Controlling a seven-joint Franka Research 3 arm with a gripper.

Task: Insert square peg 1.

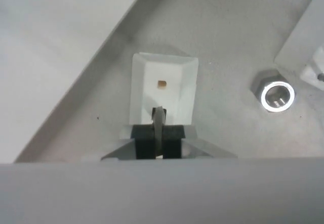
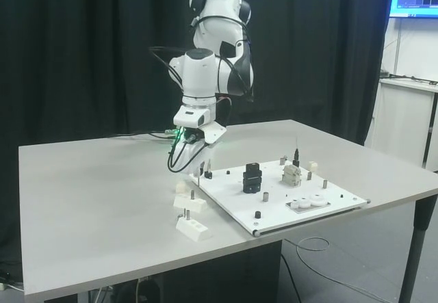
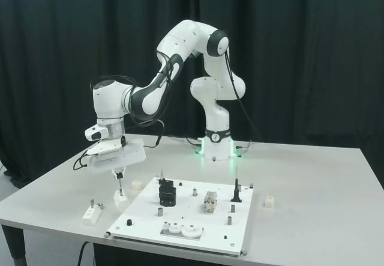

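So the white Franka arm's two-finger gripper (image 3: 120, 181) was hanging right over a small white plastic block (image 3: 121, 200) that sat on the grey table (image 3: 312, 176), just beside the near-left edge of the white assembly board (image 3: 198, 218). The thin dark metal square peg (image 1: 159, 128) was pinched between the black fingertip pads (image 1: 143, 142), which were closed down tight on it with basically no gap left. The peg looked like a slim, straight stick, way narrower than the pads, standing roughly upright in the second room view with its lower end at or just above the top of the block; I couldn't tell if it was actually touching.

From the wrist view the block was a squarish white piece with sloped sides and a tiny square hole (image 1: 161, 84) in its flat top. The peg's tip looked a bit off from that hole, not in it.

Other stuff around: a grey metal hex nut (image 1: 274, 91) on the board near the block, a second white block with a short pin (image 3: 91, 214) further out toward the table's front-left corner, and a black clamp-like part (image 3: 166, 193) on the board.
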